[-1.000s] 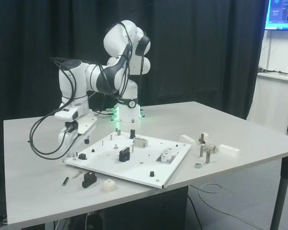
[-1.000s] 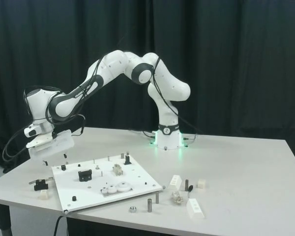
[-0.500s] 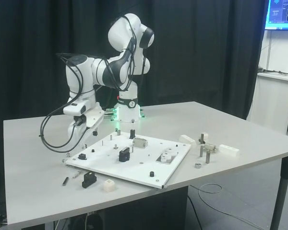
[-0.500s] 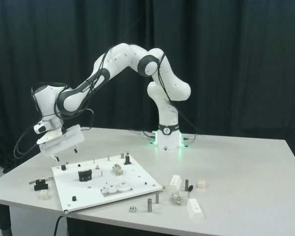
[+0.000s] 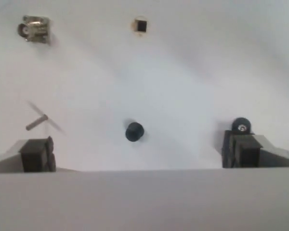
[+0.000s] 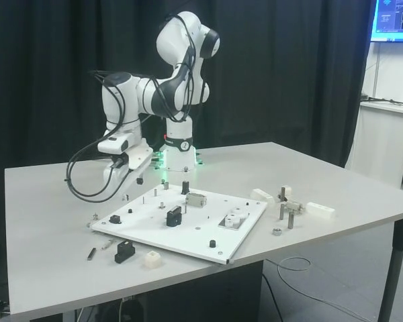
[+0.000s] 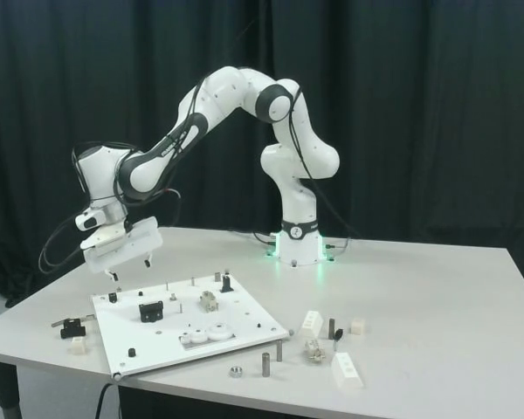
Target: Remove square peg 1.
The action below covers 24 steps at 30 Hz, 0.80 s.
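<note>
My gripper (image 5: 137, 151) hangs open with nothing between its fingers (image 5: 34, 155), above the corner of the white board (image 6: 188, 231) that lies far from the loose blocks. Both room views show the gripper (image 6: 131, 189) (image 7: 131, 269) well above the board (image 7: 170, 336). Straight below it, the wrist view shows a small round black knob (image 5: 134, 131). Farther off on the board sits a small square piece with a black centre (image 5: 140, 25). I cannot tell which part is square peg 1. A black block (image 6: 173, 216) (image 7: 151, 310) and a black upright peg (image 6: 185, 188) (image 7: 227, 282) stand on the board.
The board also carries a metal connector (image 5: 33, 29) (image 6: 197, 199), white gears (image 6: 235, 216) and thin pins (image 5: 38, 120). Beside it lie a black clip (image 6: 124, 251), a white cube (image 6: 152, 259) and a pin (image 6: 92, 253). White blocks (image 6: 320, 210) and metal posts (image 6: 285, 211) lie past its other side.
The arm has swung from beyond the board's outer edge to above its corner, rising and moving toward the robot base. The fingers hold nothing throughout.
</note>
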Each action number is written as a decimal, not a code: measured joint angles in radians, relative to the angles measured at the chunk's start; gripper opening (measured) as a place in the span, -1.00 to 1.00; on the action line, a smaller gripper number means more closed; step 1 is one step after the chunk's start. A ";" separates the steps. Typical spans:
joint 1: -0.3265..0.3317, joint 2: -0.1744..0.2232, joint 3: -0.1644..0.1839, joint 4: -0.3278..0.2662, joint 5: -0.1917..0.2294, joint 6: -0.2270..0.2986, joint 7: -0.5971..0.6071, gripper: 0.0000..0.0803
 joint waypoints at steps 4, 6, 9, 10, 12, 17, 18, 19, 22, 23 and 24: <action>0.015 -0.026 0.000 -0.035 0.000 0.017 0.016 0.99; 0.023 -0.037 0.000 -0.050 0.002 0.024 0.029 0.99; 0.039 -0.054 0.000 -0.072 0.005 0.030 0.050 0.99; 0.045 -0.059 0.000 -0.078 0.006 0.032 0.055 0.99; 0.057 -0.069 0.000 -0.091 0.008 0.037 0.066 0.99; 0.093 -0.093 0.000 -0.118 0.011 0.054 0.105 0.99; 0.100 -0.096 0.000 -0.122 0.011 0.058 0.116 0.99; 0.107 -0.100 0.000 -0.126 0.011 0.062 0.129 0.99; 0.127 -0.112 0.000 -0.138 0.011 0.069 0.165 0.99; 0.134 -0.116 0.000 -0.142 0.011 0.071 0.177 0.99; 0.140 -0.120 0.000 -0.146 0.011 0.073 0.191 0.99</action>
